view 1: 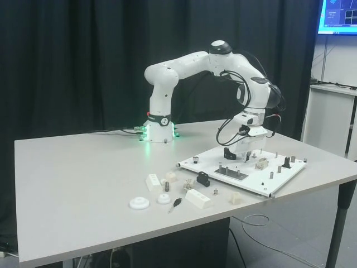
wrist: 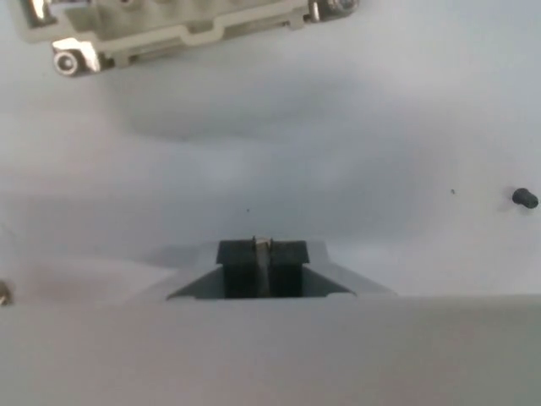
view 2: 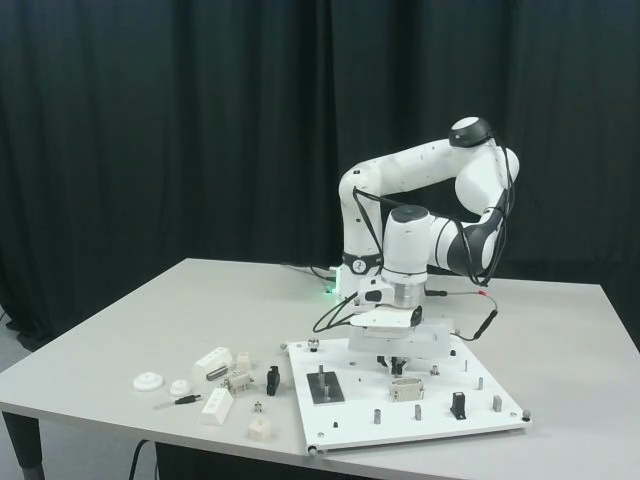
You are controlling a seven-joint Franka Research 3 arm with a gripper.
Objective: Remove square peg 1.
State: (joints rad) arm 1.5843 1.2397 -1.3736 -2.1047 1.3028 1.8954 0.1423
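Jaws [wrist: 264, 269] clamped on peg [wrist: 263, 244], mid-board [wrist: 380, 169].

The small square peg [wrist: 263, 245] stands upright, pinched between black fingertips.

Black curtains [view 2: 200, 120] behind grey table [view 1: 72, 167]; white cabinet [view 1: 329, 114], corner screen [view 1: 338, 17].

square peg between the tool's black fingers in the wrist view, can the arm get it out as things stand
Probably yes. The tool sits low over the white board with its black fingers closed around a thin peg. Nothing crowds it: the connector block lies well apart, leaving the way upward free.
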